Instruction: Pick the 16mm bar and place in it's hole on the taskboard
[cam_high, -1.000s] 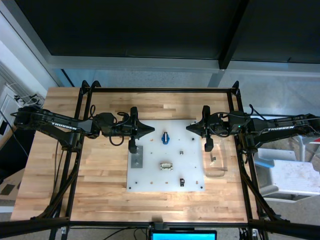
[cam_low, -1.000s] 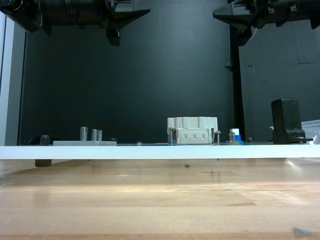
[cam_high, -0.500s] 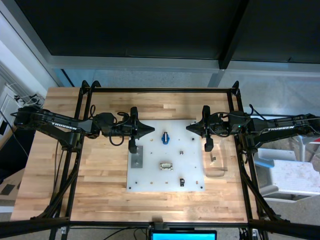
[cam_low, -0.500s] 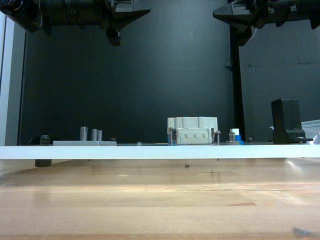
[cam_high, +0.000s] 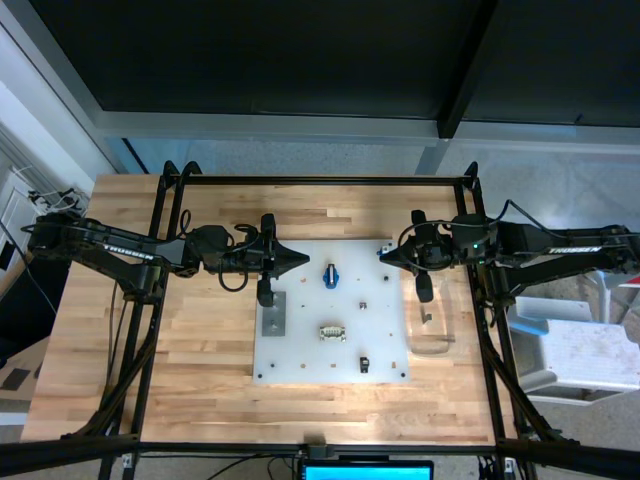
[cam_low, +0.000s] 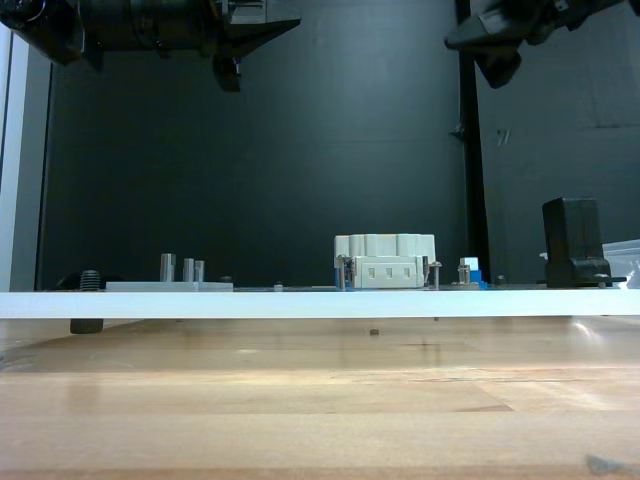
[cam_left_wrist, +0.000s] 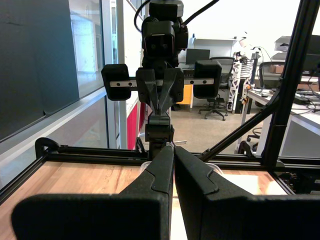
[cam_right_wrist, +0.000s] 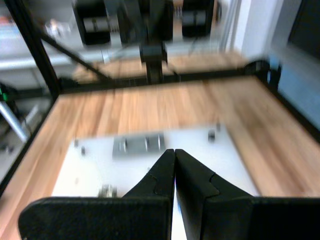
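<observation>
The left gripper and right gripper are hovering closed and empty over the taskboard's far part; the 16mm bar cannot be located.

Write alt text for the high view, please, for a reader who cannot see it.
Over a white task board on a wooden table, the left gripper and right gripper, both shut and empty, hover above the board's far corners, tips facing each other. The 16mm bar cannot be picked out among the board's parts.
</observation>
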